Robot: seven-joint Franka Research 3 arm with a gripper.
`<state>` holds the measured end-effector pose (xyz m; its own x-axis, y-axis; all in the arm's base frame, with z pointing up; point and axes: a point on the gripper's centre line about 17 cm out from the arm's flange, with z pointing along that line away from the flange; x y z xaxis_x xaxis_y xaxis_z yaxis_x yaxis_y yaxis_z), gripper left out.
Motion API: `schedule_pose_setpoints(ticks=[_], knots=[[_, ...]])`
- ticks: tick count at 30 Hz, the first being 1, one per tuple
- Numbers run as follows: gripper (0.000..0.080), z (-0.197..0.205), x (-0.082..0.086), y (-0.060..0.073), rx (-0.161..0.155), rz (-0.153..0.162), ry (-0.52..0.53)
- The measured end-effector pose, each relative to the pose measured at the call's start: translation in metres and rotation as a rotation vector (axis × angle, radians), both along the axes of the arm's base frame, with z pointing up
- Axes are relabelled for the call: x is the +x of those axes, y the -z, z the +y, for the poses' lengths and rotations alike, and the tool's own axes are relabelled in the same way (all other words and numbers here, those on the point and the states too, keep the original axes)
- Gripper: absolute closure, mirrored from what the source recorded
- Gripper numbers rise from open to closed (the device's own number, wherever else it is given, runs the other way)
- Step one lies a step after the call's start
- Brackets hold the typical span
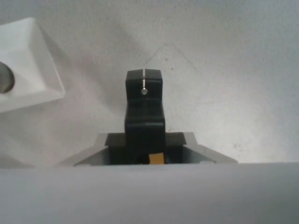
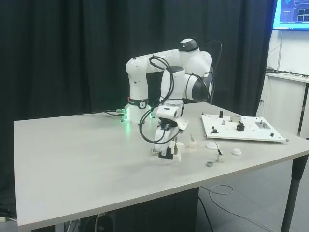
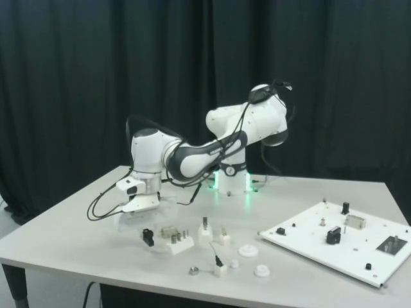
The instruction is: Insert D-SUB.
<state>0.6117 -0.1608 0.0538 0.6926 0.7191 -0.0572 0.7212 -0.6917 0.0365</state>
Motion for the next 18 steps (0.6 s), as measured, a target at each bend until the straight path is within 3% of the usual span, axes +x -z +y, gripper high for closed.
schedule_pose_setpoints(ticks=[10,18], knots=[[0.0649,0.005,0.004,-0.006,0.006,-0.003,0.009],[0.0649,0.018,0.009,-0.017,0.031,-0.005,0.023]])
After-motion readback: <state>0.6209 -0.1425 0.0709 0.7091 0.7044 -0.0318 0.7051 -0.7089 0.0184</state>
